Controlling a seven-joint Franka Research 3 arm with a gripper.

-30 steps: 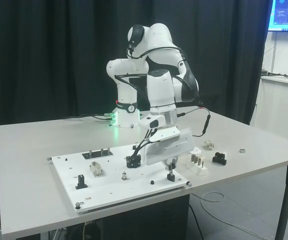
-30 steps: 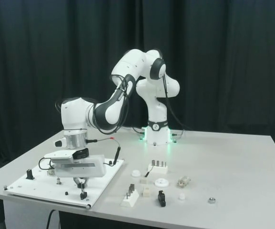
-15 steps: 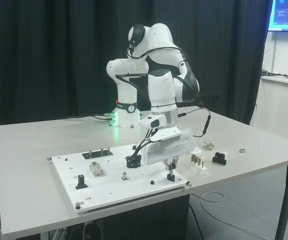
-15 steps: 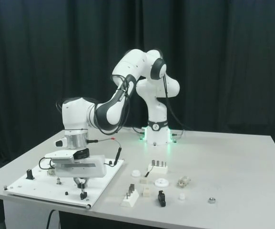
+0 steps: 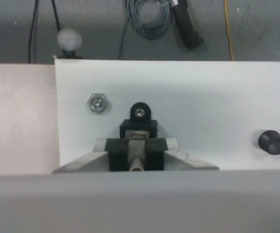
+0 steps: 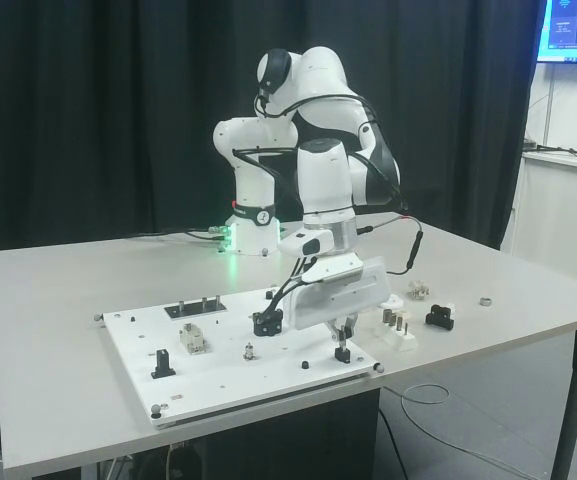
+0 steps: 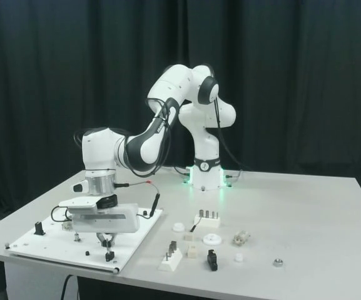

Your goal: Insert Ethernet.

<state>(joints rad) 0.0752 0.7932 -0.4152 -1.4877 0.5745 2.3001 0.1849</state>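
Near the white board's (image 6: pixel 230 352) front edge, the claw (image 6: pixel 342 338) grips an Ethernet plug (image 5: pixel 136 158).

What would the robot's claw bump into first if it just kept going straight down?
Most likely the small black socket on the white board. The gripper holds a plug right above it; whether they already touch isn't clear.

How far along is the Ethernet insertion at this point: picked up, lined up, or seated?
Picked up looks done: the gripper is shut on the plug, low over the white board. In hand is the lining up, with the plug right at the black socket near the board's edge. Left: confirming it is seated and letting go. Whether the plug is fully home cannot be told, as the fingers hide the joint.
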